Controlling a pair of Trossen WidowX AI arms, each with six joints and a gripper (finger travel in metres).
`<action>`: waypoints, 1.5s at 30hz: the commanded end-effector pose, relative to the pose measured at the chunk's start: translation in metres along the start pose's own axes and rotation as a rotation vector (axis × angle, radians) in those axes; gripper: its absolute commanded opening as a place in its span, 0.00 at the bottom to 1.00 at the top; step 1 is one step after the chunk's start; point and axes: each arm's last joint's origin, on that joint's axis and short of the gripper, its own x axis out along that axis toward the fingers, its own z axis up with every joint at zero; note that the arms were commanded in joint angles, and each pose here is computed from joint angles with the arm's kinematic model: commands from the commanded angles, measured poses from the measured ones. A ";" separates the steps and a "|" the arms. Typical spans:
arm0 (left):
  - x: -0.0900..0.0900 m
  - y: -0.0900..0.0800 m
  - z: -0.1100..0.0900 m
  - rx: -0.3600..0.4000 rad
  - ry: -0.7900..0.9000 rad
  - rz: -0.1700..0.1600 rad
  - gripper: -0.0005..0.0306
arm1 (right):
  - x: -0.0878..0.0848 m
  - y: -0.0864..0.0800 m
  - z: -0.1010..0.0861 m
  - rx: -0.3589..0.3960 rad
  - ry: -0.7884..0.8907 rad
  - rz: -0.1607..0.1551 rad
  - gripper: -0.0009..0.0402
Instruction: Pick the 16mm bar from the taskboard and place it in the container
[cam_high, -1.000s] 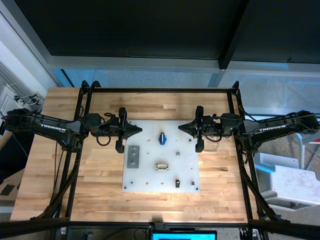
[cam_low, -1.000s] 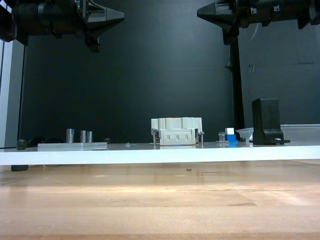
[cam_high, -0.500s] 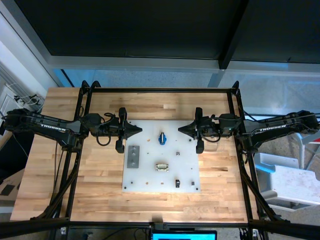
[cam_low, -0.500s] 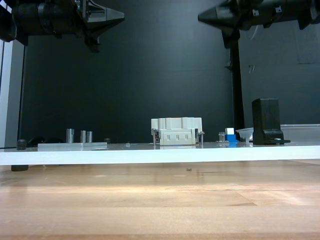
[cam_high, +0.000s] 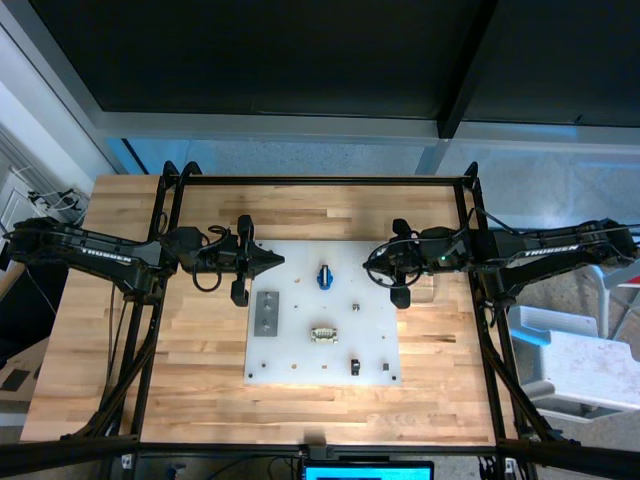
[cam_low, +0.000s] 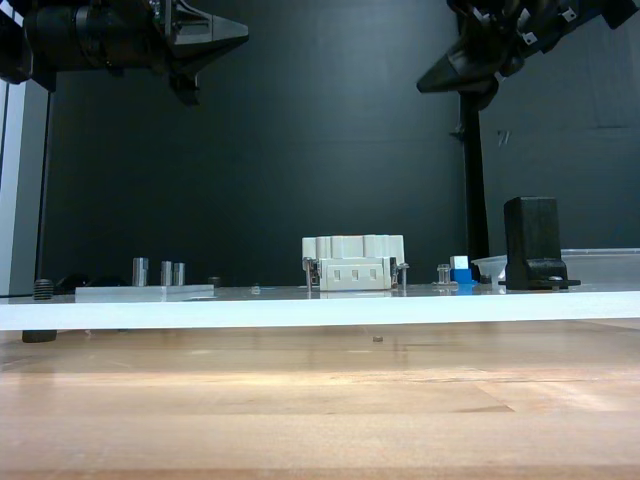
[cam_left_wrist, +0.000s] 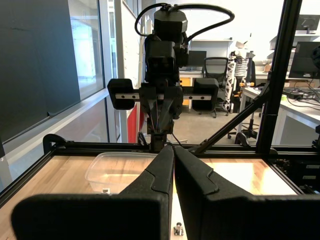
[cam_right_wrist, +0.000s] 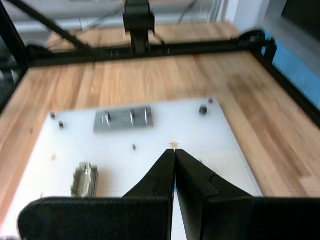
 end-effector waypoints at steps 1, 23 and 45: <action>0.000 0.000 0.000 0.000 0.000 0.000 0.02 | 0.003 0.002 0.000 0.001 0.085 0.011 0.02; 0.000 0.000 0.000 0.000 0.000 0.000 0.02 | 0.020 0.017 0.004 -0.010 0.571 0.038 0.02; 0.000 0.000 0.000 0.000 0.000 0.000 0.02 | 0.019 0.055 -0.006 0.001 0.690 0.078 0.02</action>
